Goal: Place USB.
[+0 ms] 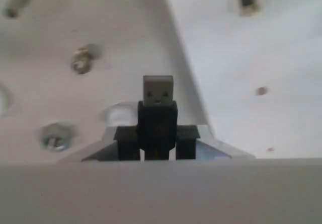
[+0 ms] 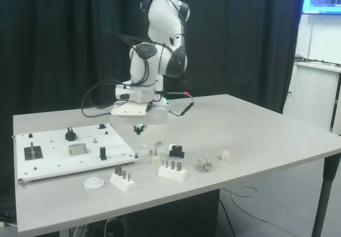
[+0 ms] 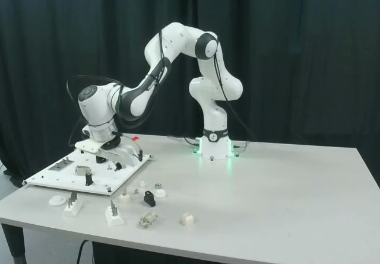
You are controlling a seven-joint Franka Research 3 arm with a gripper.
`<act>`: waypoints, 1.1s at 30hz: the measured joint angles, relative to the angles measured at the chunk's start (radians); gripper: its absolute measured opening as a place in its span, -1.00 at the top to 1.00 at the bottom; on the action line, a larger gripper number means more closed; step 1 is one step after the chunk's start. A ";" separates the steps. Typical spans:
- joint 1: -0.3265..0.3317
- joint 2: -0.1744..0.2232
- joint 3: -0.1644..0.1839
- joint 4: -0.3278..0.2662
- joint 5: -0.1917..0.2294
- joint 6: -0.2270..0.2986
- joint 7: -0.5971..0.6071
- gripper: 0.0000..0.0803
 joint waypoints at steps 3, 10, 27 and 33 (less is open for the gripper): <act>0.003 0.001 0.017 0.010 0.011 -0.029 0.020 0.63; 0.027 0.005 0.046 0.029 0.047 -0.093 0.082 0.63; 0.084 0.034 0.160 0.097 0.074 -0.231 0.299 0.63; 0.090 0.046 0.222 0.137 0.084 -0.255 0.387 0.63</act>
